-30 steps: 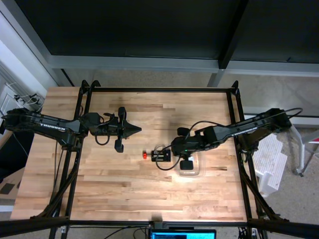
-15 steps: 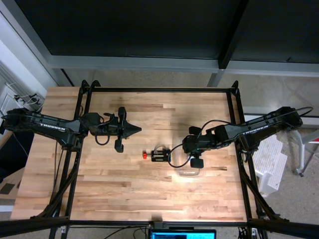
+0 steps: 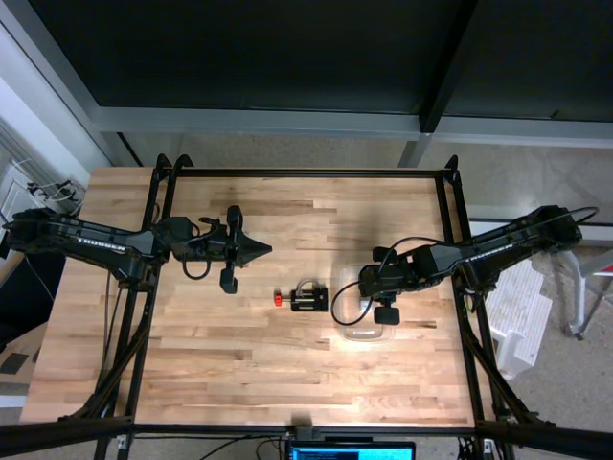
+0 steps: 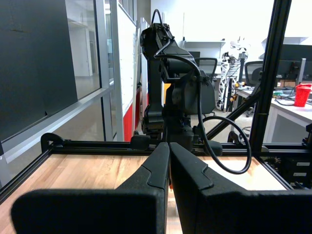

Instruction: Remove the RCA connector from the receptacle and place in the container

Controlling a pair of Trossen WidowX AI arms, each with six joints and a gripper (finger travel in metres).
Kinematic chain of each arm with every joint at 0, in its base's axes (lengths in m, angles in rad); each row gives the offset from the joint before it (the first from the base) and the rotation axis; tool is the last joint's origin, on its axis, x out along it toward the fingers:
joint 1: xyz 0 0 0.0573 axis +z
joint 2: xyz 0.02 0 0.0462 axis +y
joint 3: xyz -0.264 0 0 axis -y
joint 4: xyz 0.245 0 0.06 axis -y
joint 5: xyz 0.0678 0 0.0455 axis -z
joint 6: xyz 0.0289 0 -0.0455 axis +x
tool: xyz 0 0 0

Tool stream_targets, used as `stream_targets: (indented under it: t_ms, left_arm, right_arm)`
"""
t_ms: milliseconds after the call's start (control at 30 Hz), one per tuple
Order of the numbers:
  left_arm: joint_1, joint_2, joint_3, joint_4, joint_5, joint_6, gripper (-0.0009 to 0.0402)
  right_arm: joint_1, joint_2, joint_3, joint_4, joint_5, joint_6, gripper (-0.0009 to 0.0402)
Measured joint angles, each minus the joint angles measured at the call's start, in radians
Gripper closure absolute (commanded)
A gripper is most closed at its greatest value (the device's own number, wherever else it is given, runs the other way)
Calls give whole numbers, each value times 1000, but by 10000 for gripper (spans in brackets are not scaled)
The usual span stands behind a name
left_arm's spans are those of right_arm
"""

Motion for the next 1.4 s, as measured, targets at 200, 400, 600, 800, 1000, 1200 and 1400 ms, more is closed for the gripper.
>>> stream_targets:
  t_ms: [200,400,600,800,1000,1200,1400]
  left_arm:
    - [0,0,0,0,0,0,393]
    - [0,0,0,0,0,0,393]
    - [0,0,0,0,0,0,393]
    - [0,0,0,0,0,0,393]
    - [0,0,0,0,0,0,393]
    - [0,0,0,0,0,0,393]
    - [0,0,0,0,0,0,393]
  right_arm:
    - [2,0,-4,0,0,0,389]
    - [4,0,-4,1,0,5,325]
    - [4,0,-4,3,6,11,263]
    - [4,0,-4,3,9,11,238]
    - [4,0,-4,3,9,11,245]
    - [1,-8,19,3,-6,-3,269]
    - [-46,-50,133,14,-25,-87,310]
